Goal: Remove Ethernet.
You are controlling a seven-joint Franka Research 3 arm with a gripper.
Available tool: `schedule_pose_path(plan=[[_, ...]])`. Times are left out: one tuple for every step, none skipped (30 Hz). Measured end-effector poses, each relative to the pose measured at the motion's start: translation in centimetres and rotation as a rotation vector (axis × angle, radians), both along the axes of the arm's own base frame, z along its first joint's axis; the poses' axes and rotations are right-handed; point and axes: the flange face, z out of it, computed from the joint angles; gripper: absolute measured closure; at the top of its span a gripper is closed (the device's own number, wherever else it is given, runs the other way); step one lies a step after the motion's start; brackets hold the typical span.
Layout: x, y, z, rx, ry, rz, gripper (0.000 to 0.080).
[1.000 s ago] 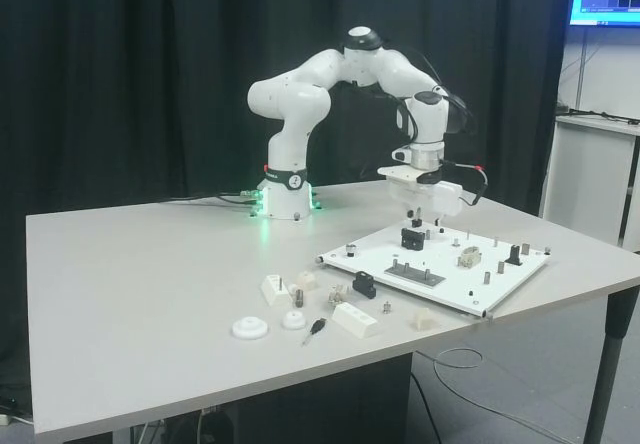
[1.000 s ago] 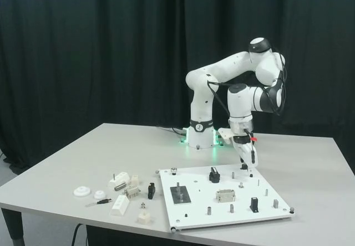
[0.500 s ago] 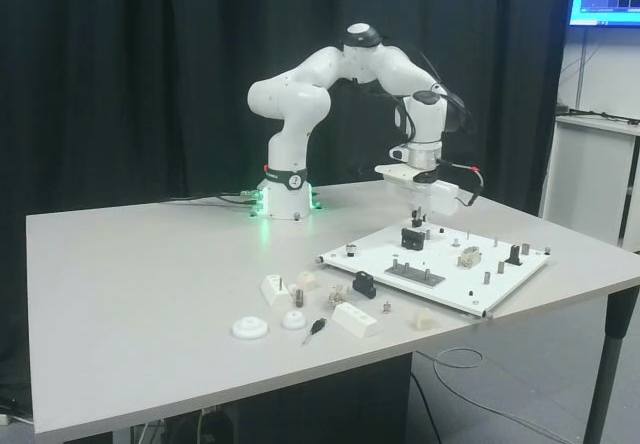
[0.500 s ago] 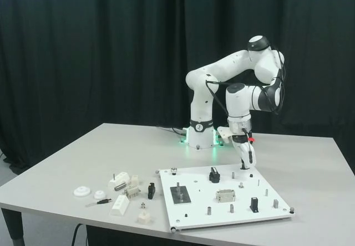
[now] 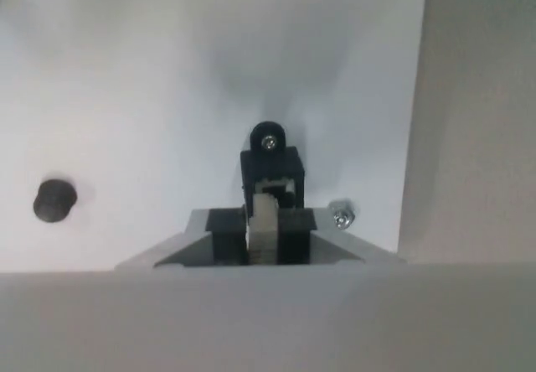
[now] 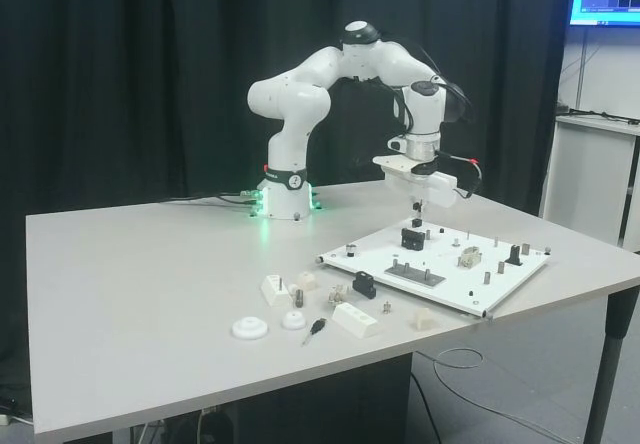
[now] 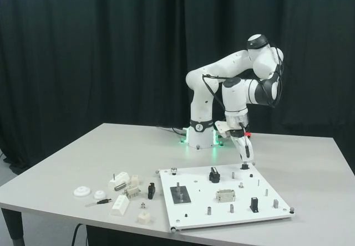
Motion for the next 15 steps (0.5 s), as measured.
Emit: schedule_pose_path(plan=[[-0.01,0.00,0.01,0.001,0.001,0.000,0.0728],[-0.01,0.01,0.01,0.002,0.002,0.000,0.0728],[-0.02,0.02,0.02,0.002,0.003,0.000,0.0728],[-0.02,0.05,0.02,0.003,0.003,0.001,0.0728],[-0.02,0.08,0.02,0.004,0.004,0.001,0.0728],[-0.02,0.12,0.03,0.005,0.004,0.002,0.0728],[-0.02,0.17,0.04,0.007,0.005,0.003,0.0728],[-0.01,0.23,0.06,0.008,0.005,0.004,0.0728],[-0.01,0.30,0.09,0.010,0.006,0.005,0.0728],[0.00,0.37,0.13,0.012,0.006,0.006,0.0728],[0.01,0.43,0.18,0.015,0.007,0.007,0.0728],[0.02,0.50,0.25,0.017,0.007,0.009,0.0728],[0.04,0.56,0.33,0.019,0.006,0.011,0.0728],[0.06,0.61,0.42,0.021,0.005,0.013,0.0728],[0.09,0.66,0.51,0.022,0.004,0.014,0.0728]])
